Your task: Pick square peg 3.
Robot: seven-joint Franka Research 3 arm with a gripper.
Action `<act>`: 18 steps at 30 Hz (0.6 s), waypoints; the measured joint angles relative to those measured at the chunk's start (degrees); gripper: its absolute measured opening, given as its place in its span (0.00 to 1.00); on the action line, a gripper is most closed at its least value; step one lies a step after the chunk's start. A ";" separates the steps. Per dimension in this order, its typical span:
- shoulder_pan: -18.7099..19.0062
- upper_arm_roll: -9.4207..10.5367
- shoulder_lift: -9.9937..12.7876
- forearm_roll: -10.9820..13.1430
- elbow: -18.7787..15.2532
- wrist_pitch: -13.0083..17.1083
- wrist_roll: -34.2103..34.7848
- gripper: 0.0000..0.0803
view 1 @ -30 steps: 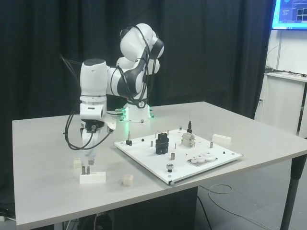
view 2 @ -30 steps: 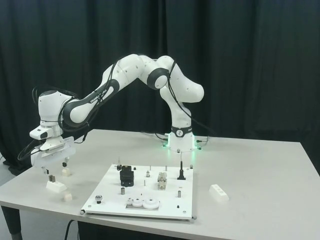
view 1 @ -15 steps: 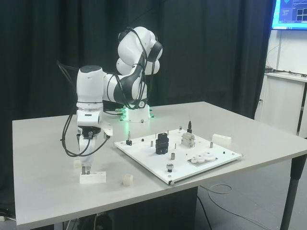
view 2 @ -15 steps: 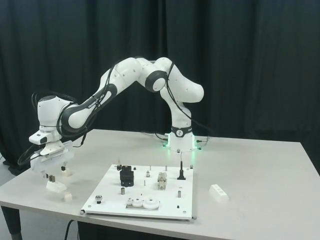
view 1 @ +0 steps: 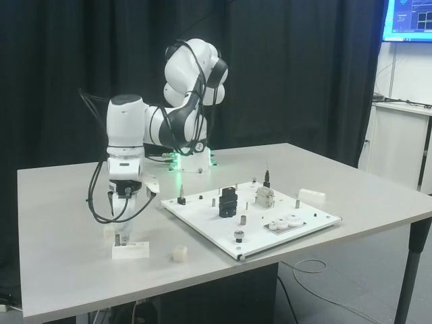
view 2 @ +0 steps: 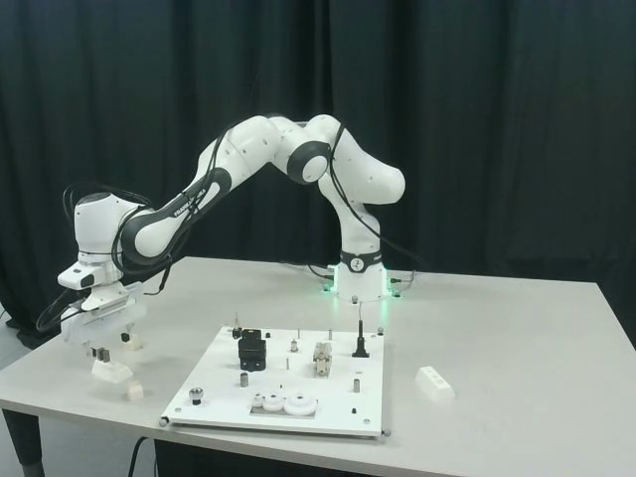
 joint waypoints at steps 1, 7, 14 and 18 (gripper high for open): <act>0.00 0.00 0.05 0.01 0.00 0.00 0.00 1.00; -0.05 0.01 0.42 0.01 0.01 0.05 -0.07 1.00; -0.10 0.03 0.99 0.18 0.06 0.29 -0.38 1.00; -0.16 0.03 1.31 0.18 0.22 0.53 -0.63 1.00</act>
